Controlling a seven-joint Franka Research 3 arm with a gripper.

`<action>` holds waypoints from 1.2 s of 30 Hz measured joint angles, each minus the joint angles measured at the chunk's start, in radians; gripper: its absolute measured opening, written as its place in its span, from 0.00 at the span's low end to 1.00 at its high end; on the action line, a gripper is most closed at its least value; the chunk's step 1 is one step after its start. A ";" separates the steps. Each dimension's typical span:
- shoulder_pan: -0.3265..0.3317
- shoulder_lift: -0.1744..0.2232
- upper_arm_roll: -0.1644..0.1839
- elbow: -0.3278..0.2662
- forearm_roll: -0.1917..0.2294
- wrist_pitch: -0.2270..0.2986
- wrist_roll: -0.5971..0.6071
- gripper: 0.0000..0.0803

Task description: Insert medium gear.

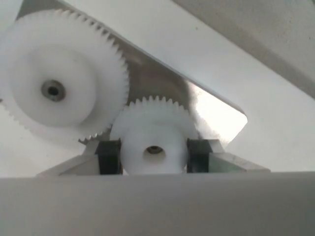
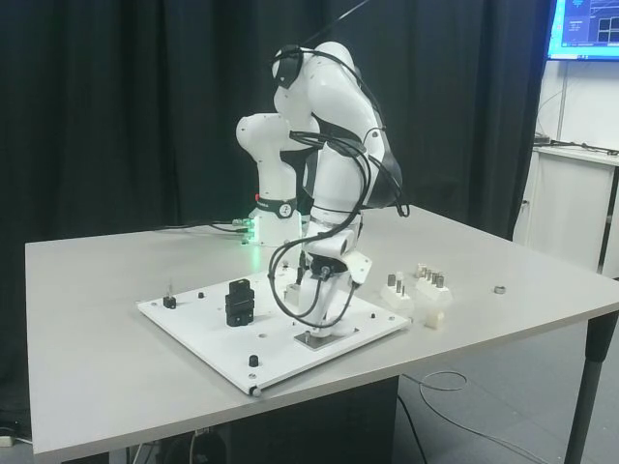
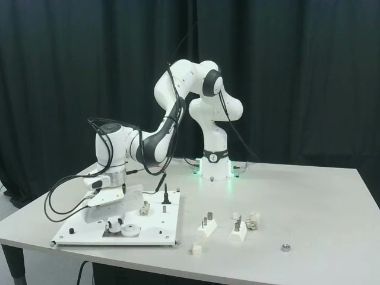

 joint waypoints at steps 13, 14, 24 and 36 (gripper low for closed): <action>0.000 0.001 0.000 0.000 0.000 0.002 -0.111 0.35; 0.000 0.001 0.000 0.000 0.000 0.002 -0.118 0.35; 0.000 0.001 0.000 0.000 0.000 0.004 -0.165 0.35; 0.000 0.002 0.001 -0.002 -0.002 0.007 -0.283 0.35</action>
